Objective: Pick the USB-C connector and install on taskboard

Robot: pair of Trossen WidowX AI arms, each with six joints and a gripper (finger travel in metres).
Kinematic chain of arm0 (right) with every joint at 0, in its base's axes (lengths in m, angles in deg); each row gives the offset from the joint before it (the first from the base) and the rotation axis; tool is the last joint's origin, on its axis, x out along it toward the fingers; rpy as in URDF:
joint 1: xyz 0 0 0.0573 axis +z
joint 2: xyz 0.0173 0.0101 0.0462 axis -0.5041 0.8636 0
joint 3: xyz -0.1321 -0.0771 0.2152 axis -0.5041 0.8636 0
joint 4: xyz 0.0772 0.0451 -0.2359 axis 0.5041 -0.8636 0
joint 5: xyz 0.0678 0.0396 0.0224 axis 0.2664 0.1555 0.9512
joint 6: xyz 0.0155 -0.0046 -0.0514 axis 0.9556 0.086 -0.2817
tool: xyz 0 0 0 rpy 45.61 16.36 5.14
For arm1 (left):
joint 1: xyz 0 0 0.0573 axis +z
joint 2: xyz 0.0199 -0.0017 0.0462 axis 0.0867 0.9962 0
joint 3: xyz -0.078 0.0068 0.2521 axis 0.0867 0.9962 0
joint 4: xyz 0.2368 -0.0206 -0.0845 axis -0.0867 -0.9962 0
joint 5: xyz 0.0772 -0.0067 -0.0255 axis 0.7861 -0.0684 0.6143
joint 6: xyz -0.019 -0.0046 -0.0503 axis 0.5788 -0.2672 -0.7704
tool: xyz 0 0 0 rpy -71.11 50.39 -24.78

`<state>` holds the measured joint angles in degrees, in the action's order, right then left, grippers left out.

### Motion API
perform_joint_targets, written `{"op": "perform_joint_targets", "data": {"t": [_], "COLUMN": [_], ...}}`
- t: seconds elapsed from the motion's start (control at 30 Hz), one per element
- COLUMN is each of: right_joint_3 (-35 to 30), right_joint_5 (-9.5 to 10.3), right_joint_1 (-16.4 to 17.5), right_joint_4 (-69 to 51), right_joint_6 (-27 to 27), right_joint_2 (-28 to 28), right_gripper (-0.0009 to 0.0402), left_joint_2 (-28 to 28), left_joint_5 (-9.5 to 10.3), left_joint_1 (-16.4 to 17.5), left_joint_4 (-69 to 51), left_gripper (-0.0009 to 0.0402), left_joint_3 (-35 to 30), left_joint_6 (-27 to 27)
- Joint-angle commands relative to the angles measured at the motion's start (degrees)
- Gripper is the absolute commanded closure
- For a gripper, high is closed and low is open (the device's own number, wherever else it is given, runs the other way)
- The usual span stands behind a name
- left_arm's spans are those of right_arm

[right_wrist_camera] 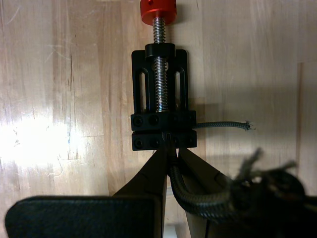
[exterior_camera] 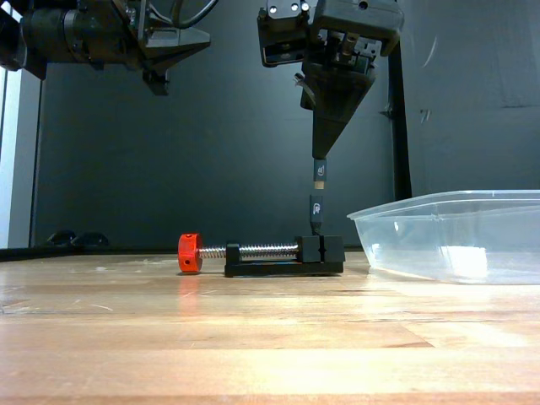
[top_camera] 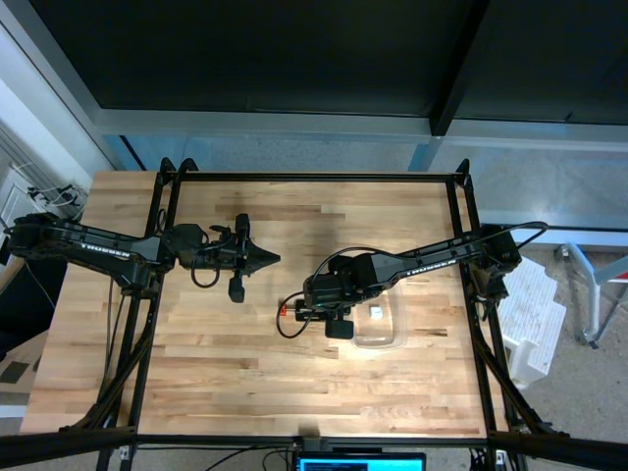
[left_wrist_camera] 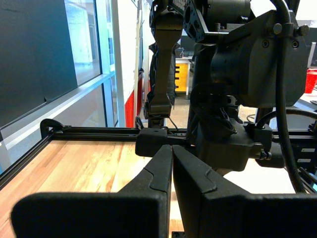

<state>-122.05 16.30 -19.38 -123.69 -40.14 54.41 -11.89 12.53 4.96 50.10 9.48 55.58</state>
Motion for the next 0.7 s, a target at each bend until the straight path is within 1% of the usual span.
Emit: {"op": "perform_joint_targets", "data": {"t": [0.03, 0.5, 0.7], "right_joint_3": [-0.3, -0.3, -0.2], "right_joint_5": [-0.22, -0.24, -0.24], "right_joint_1": [0.0, 0.0, 0.0], "right_joint_4": [0.3, 0.7, 0.7], "right_joint_6": [1.0, 3.0, 3.0], "right_joint_2": [-0.3, 0.3, 0.3], "right_gripper": [0.0393, 0.0393, 0.0393], "left_joint_2": [0.0, 0.0, 0.0], "left_joint_5": [-0.02, -0.02, -0.02], "left_joint_1": [0.0, 0.0, 0.0], "left_joint_4": [0.0, 0.0, 0.0], "left_gripper": [0.0393, 0.0393, 0.0393], "left_joint_3": [0.0, 0.0, 0.0], "left_joint_6": [0.0, 0.0, 0.0]}}
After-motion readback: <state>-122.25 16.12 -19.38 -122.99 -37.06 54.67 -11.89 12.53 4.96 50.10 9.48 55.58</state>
